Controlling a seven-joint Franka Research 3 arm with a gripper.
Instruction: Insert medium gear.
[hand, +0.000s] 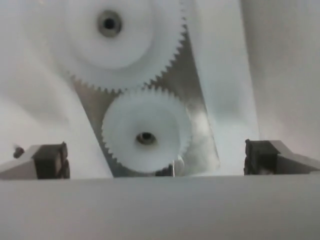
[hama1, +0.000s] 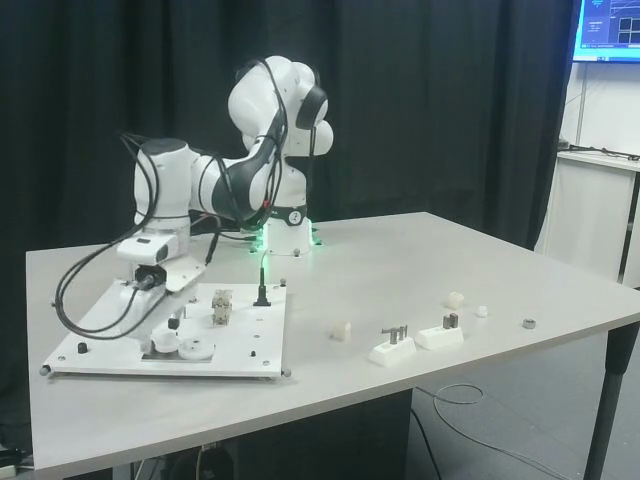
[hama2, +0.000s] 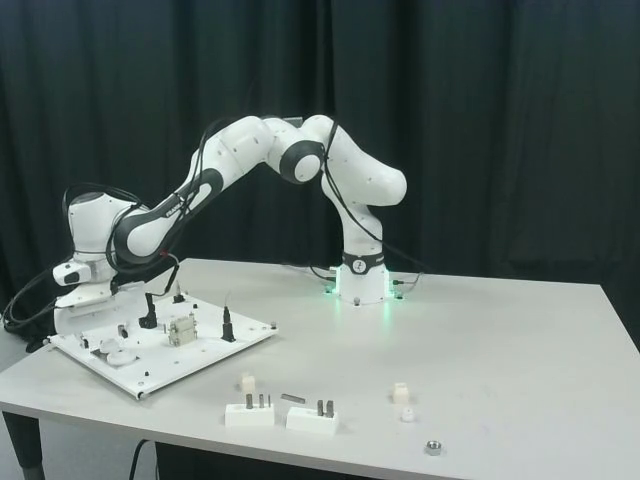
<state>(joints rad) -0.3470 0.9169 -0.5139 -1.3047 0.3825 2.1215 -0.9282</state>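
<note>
Already the medium gear (hand: 145, 135) sat on its peg, meshed with the large gear (hand: 112, 42), centred between the gripper (hand: 155, 160) fingers, spread and empty.

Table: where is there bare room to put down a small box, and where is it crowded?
The table is bare beside the arm's base, out to its far corner. In the first room view, bare room also lies between the base and the small parts. Crowded: the white board under the pincer, with two meshed gears.
</note>
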